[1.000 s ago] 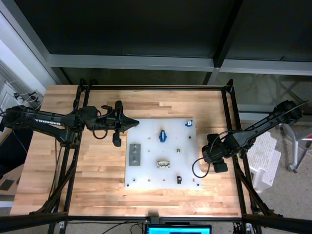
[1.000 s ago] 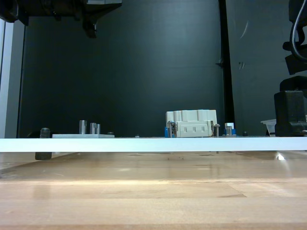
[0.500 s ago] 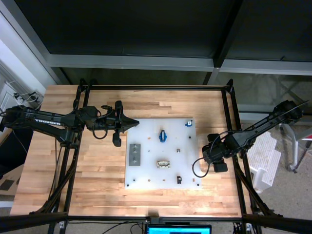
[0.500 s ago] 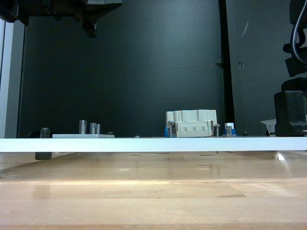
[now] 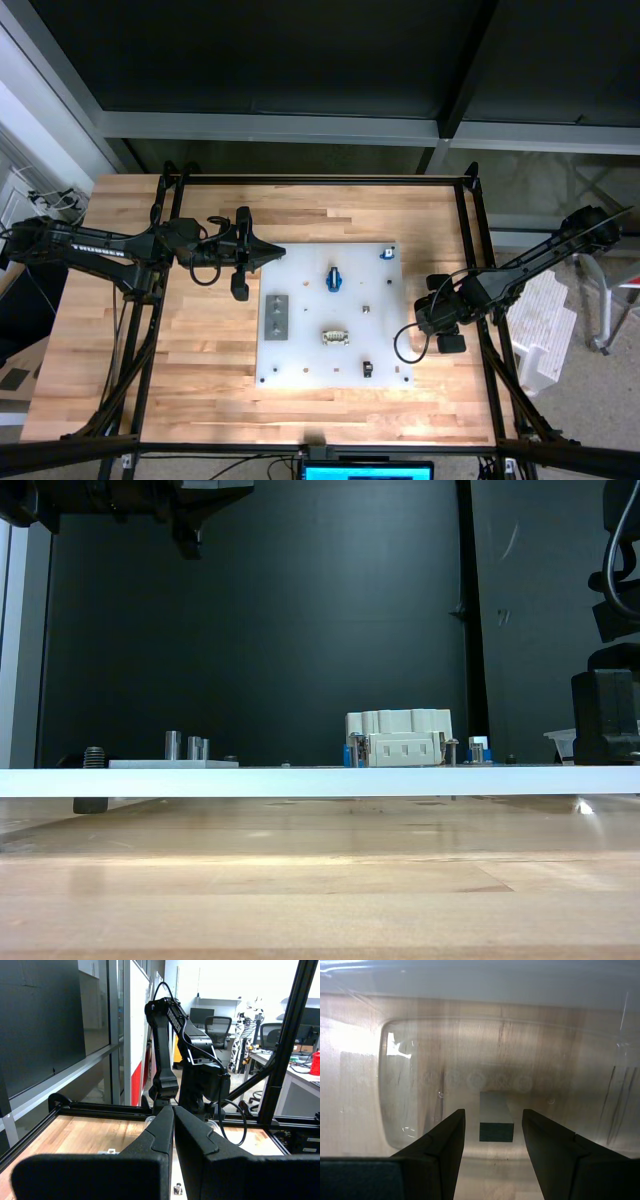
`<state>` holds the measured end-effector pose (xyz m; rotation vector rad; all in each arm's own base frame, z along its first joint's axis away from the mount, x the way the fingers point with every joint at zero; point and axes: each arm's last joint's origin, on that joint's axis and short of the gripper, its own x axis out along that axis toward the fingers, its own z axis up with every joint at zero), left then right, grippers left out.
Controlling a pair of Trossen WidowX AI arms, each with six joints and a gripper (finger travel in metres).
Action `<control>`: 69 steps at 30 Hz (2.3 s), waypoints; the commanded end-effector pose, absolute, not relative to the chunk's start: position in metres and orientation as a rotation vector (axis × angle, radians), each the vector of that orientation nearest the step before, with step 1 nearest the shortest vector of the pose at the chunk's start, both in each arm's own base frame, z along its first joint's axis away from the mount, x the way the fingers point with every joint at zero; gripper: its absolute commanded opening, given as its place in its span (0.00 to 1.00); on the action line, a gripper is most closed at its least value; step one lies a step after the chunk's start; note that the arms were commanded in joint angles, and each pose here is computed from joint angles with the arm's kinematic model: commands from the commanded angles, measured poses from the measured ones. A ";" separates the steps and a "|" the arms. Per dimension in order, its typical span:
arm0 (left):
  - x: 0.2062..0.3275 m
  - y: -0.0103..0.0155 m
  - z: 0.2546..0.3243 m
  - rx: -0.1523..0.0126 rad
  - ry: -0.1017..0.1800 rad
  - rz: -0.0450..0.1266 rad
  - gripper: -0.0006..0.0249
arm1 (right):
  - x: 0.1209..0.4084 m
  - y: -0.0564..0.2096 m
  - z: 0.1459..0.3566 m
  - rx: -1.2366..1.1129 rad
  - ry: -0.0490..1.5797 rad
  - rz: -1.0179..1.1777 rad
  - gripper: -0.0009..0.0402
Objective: Pick the 16mm bar and install on taskboard
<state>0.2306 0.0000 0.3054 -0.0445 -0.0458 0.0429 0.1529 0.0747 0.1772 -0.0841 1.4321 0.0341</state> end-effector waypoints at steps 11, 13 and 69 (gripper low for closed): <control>0.231 0.0000 0.3054 -0.044 -0.046 0.043 0.02 | 0.154 0.075 0.178 -0.082 1.424 0.037 0.30; 0.231 0.0001 0.3054 -0.044 -0.046 0.043 0.02 | 0.154 0.075 0.177 -0.082 1.425 0.037 0.30; 0.231 0.0001 0.3054 -0.044 -0.046 0.043 0.02 | 0.168 0.083 0.253 -0.060 1.372 0.067 0.04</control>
